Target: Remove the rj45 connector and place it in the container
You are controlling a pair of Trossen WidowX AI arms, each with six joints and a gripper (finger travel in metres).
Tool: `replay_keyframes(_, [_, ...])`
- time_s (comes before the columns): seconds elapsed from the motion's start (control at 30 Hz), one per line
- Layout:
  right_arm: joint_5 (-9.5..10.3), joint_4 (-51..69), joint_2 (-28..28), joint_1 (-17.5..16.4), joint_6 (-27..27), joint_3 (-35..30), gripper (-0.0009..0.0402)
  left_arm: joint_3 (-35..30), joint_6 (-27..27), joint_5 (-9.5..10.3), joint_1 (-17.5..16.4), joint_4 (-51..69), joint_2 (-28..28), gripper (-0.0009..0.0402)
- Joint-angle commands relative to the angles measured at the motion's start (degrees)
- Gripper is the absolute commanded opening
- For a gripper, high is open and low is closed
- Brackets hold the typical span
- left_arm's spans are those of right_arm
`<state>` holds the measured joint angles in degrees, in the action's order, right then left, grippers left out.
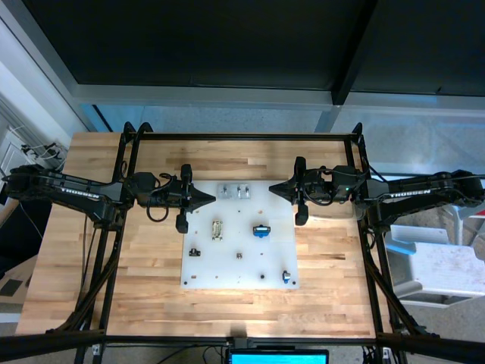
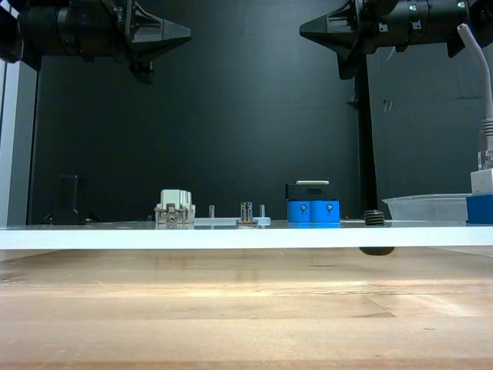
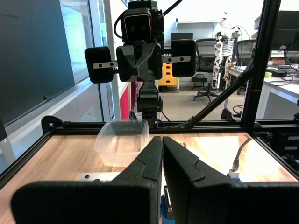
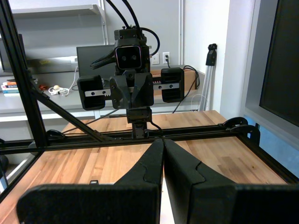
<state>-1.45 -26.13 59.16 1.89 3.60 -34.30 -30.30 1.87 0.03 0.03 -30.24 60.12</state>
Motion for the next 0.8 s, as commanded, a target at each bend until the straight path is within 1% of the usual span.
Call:
replay_keyframes(0.03, [0.07,0.2,0.0,-0.1,0.5,0.0,0.0,-0.1,1.5,0.02,0.0,-3.1,0.0,0.0])
replay_keyframes(0.3, [0.07,0.6,0.0,-0.1,0.5,0.0,0.0,-0.1,1.5,0.02,0.0,-3.0,0.0,0.0])
replay_keyframes(0.43, [0.07,2.6,0.0,-0.1,0.7,0.0,0.0,-0.1,1.5,0.02,0.0,-3.0,0.0,0.0])
replay_keyframes(0.7, [0.0,16.0,0.0,-0.4,2.2,-2.3,0.0,-0.1,1.6,0.02,0.0,-3.0,0.0,0.0])
replay_keyframes(0.8, [-0.55,22.9,0.1,-0.5,2.4,-4.2,0.0,-0.1,1.5,0.02,0.0,-3.0,0.0,0.0])
